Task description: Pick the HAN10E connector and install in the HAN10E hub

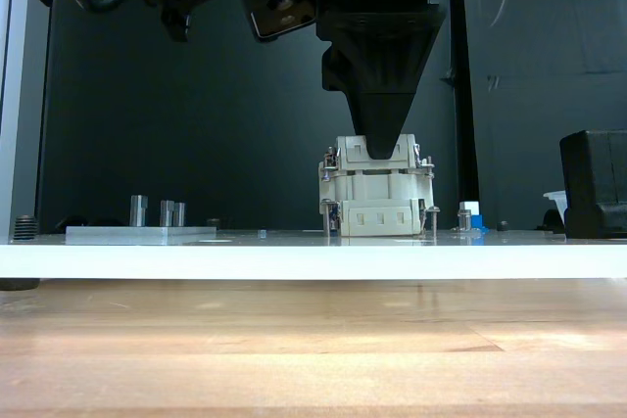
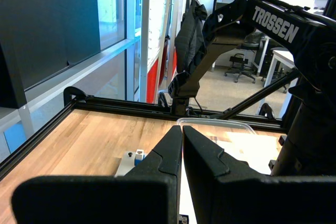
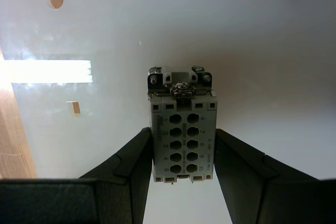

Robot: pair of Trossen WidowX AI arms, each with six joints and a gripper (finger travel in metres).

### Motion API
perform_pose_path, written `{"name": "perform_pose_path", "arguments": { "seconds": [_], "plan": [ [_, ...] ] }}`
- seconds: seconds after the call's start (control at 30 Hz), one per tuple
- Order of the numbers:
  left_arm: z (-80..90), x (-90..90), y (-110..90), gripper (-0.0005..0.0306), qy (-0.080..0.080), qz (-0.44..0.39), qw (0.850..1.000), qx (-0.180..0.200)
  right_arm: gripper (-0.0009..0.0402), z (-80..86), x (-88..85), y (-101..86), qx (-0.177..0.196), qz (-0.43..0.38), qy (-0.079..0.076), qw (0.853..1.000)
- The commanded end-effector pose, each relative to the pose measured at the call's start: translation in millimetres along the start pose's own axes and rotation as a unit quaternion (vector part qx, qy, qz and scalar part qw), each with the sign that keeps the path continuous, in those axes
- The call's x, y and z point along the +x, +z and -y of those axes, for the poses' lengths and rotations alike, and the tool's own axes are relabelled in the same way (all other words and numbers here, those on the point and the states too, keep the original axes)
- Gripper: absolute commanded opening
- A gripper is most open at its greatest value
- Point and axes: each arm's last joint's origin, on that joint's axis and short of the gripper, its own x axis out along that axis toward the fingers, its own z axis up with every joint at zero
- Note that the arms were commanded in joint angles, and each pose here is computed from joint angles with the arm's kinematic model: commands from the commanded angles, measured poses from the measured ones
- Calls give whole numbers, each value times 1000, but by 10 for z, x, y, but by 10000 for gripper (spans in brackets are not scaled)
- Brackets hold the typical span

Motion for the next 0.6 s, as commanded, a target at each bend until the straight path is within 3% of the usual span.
{"name": "perform_pose_path", "arguments": {
  "seconds": [0.03,0.6],
  "plan": [
    [-1,0,1,0,0,0,1000,0,38,-5,58,2,2,-4,-1,1000],
    [0,0,1,0,0,0,1000,0,105,4,-45,-16,4,7,3,1000]
  ]
}}
